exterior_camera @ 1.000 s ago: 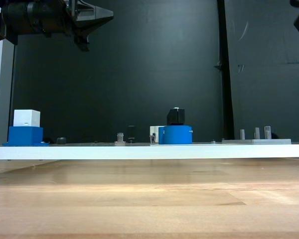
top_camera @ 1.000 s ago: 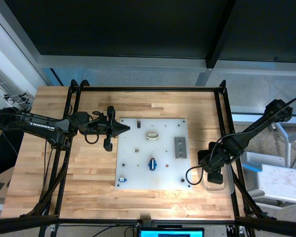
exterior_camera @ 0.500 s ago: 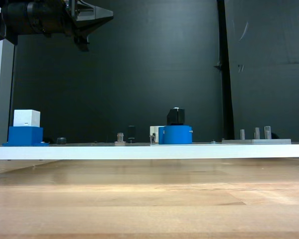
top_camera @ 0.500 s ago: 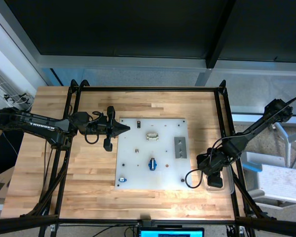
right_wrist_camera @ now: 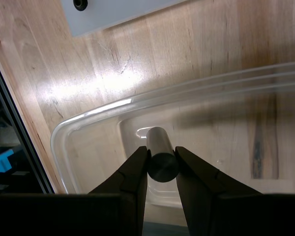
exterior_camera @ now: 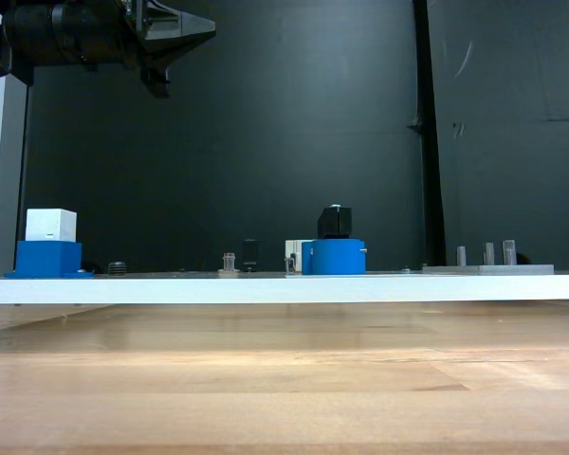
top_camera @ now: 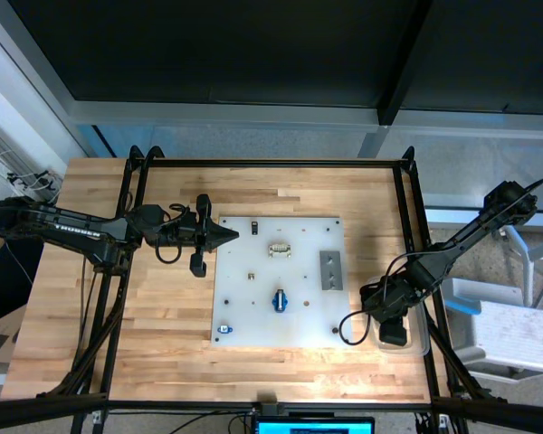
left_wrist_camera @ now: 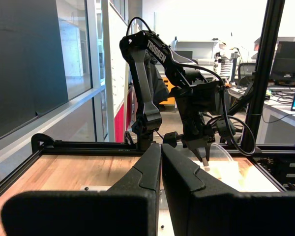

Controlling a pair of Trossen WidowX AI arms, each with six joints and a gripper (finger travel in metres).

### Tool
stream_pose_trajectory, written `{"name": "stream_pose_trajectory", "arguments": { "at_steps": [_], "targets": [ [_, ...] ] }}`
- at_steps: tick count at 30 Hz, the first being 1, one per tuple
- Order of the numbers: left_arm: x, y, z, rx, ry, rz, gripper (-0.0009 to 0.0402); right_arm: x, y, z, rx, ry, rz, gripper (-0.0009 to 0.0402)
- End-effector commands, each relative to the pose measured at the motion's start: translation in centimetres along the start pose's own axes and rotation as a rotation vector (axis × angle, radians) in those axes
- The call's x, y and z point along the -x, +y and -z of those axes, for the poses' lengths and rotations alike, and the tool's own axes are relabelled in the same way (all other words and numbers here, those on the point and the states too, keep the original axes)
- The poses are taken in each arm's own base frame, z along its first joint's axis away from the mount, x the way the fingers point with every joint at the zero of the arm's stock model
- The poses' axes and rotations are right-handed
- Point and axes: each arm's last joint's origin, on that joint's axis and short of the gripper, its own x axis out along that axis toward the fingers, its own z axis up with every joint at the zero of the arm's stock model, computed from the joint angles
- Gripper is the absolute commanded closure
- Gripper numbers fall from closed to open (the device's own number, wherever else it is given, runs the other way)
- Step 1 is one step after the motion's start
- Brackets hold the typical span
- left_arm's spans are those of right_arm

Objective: Pick the 16mm cylinder and place it in the container

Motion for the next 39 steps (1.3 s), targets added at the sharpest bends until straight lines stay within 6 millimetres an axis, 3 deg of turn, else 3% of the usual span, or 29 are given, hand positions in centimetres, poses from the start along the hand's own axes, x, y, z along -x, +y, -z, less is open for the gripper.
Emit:
{"name": "stream_pose_trajectory", "arguments": {
  "at_steps": [1, 11, 29, 39],
  "targets": [
    [0.00, 0.00, -0.01, 0.000, 0.000, 0.000, 0.0393, -0.01, 0.06, -0.05, 0.004, -0.006, -0.004, 0.0359],
    [0.00, 0.01, -0.02, 0.000, -0.001, 0.000, 0.0393, 0.00, 0.18, -0.16, -0.001, -0.017, -0.015, 0.0350],
    [0.00, 0.01, -0.02, 0.000, -0.001, 0.000, 0.0393, 0.00, 0.02, -0.25, -0.012, -0.059, 0.026, 0.0253],
    [-0.01, 0.00, -0.01, 0.000, 0.000, 0.000, 0.0393, 0.01, -0.09, -0.19, -0.015, -0.061, 0.042, 0.0249]
  ]
}}
